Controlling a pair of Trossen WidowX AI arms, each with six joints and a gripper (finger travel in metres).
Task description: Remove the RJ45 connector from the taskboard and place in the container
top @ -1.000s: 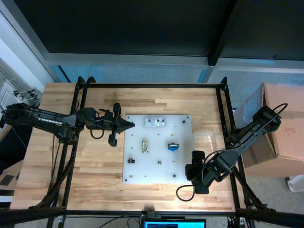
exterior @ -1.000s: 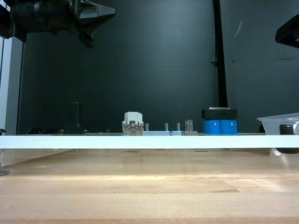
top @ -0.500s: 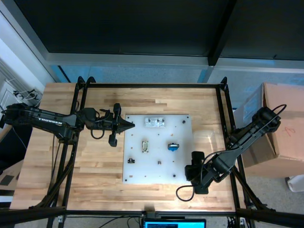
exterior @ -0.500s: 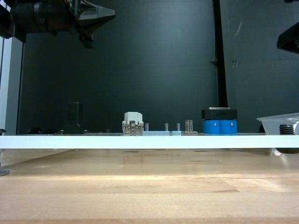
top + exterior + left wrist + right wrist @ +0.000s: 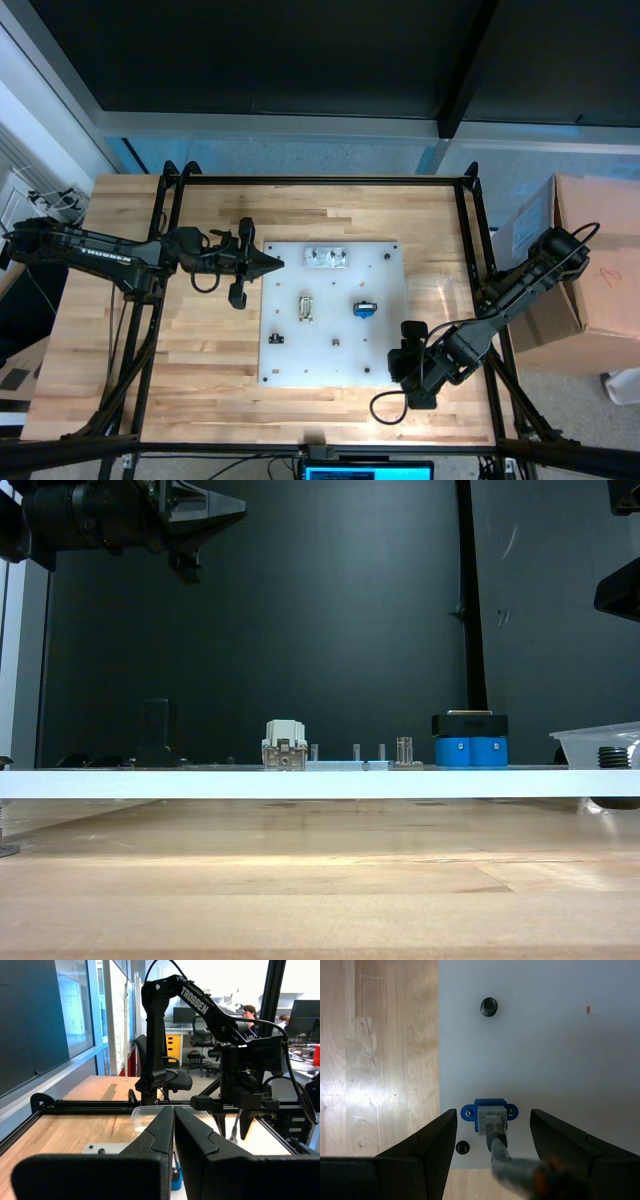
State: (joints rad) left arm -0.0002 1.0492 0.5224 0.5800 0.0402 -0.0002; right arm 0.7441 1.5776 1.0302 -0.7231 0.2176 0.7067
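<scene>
The grey RJ45 connector (image 5: 490, 1119) sits in its blue mount (image 5: 466, 1112), seated as far as the right wrist view shows, at the lower right corner of the white rectangular taskboard (image 5: 300, 360), with a short grey cable (image 5: 498, 1152) rising from it. The right gripper (image 5: 408, 352), lower right of centre in the high view, hangs above it, fingers spread wide with nothing between them. The left gripper (image 5: 270, 262), left of centre at the board's left edge, is pinched together on nothing. Likely troubles: the fingers could close on the thin cable instead of the plug body and slide off; if the plug latches, a pull with the latch unpressed might lift the board; a finger may catch the board's edge, since the mount lies so near it. Counted: two grippers, one board, one connector, one cable, one clear plastic container (image 5: 588, 744) at the low view's right edge, and two dark screw heads (image 5: 489, 1007) near the mount
</scene>
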